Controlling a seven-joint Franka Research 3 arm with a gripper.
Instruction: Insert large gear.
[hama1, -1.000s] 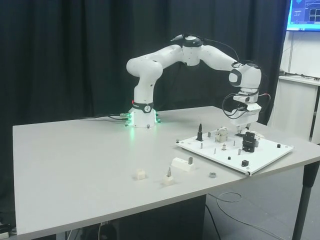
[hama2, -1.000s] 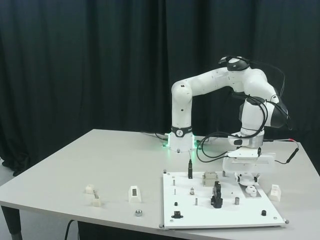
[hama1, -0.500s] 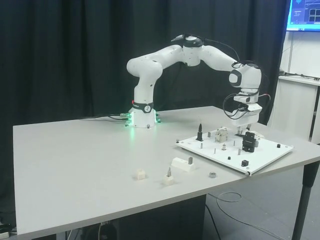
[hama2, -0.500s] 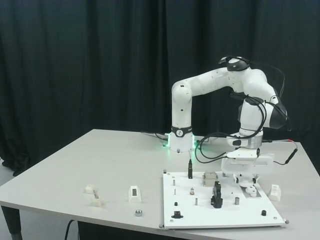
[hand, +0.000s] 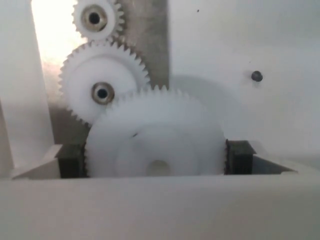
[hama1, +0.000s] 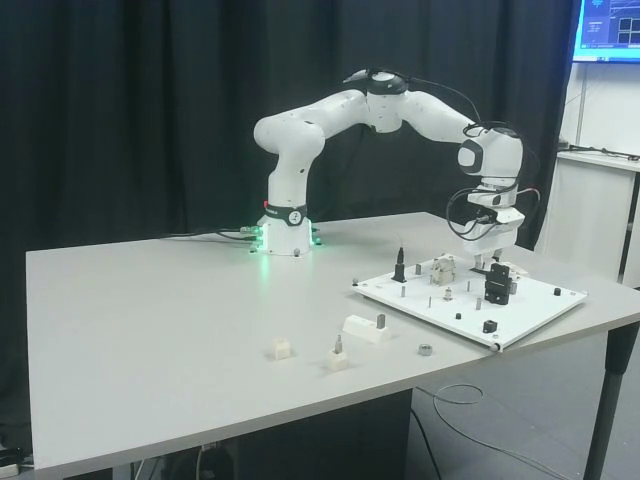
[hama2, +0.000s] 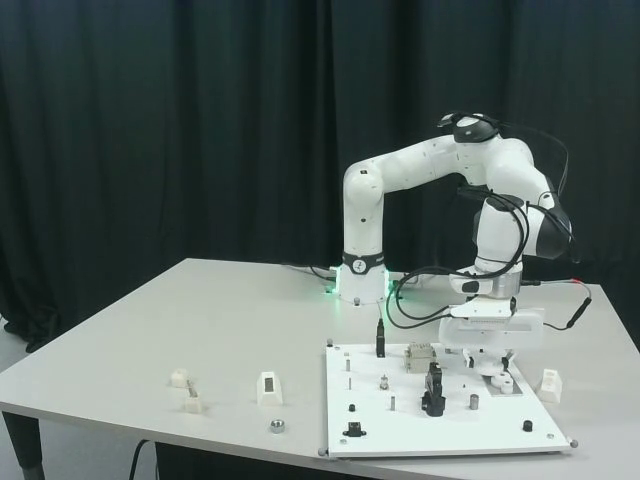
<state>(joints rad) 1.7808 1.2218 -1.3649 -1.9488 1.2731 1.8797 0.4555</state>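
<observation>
The gripper's (hand: 157, 157) white body cut off the lower edge of the large gear (hand: 155, 135), hiding its bottom teeth. The gear was white, finely toothed, with a small centre hole, and sat clamped between the two black fingertips (hand: 239, 156). Just beyond it, a medium gear (hand: 102, 85) and a small gear (hand: 96, 18) sat meshed on the white board (hand: 240, 45).

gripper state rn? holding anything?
Gripper: fingers closed on the large gear, gripped at its two sides, beside the two mounted gears.
</observation>
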